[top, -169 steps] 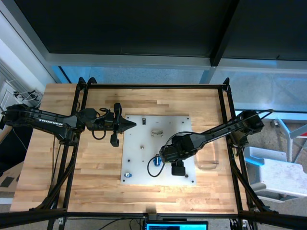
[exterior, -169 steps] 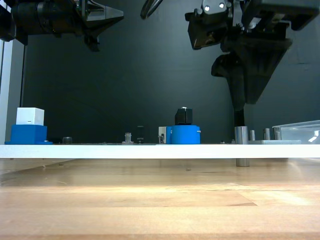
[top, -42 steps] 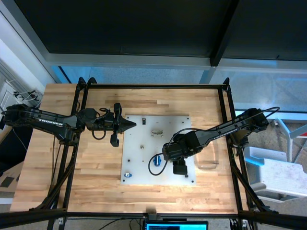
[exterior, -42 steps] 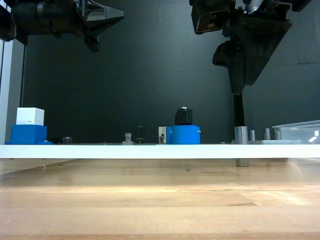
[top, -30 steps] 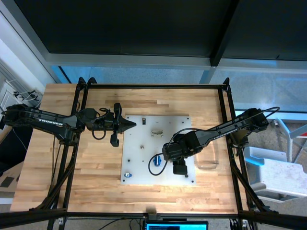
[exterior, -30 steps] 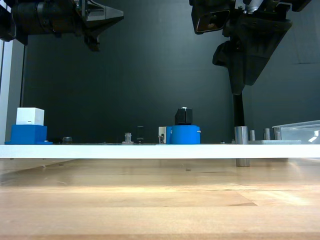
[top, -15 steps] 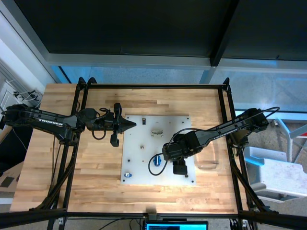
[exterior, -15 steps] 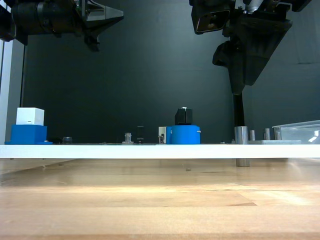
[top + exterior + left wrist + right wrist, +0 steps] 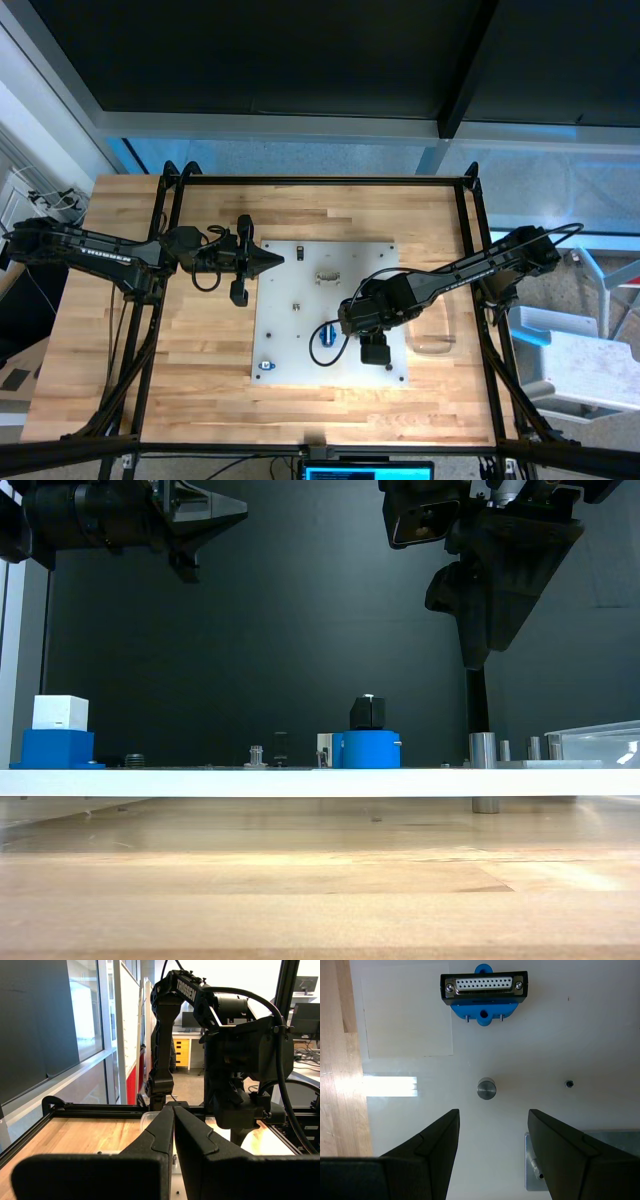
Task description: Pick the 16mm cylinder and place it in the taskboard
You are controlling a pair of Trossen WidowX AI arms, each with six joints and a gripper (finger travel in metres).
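Right gripper (image 9: 492, 1112): points straight down over the near right part of the taskboard (image 9: 580, 1035); jaws spread wide, nothing held.
16mm cylinder (image 9: 486, 1088): stands upright in a hole of the board, below and between the open fingers, touching neither. In the low view, rises above the plate and pokes out beneath it, so probably seated already.
Handling: looks like solid polished metal, so likely stiff, heavy for its size and slippery, with no danger of crushing.
Hold: best taken across the round side near the top, fingers square to the axis, to avoid tilting or jamming in the hole.
Blue connector (image 9: 484, 1014): left of the cylinder, near but apart.
Grey metal block (image 9: 620, 1160): right of the cylinder, slightly farther back.
Clear tray (image 9: 600, 742): beyond the board's right edge.
Left gripper (image 9: 173, 1107): hangs high by the board's far left edge, fingers pressed together, empty, well apart from the cylinder.
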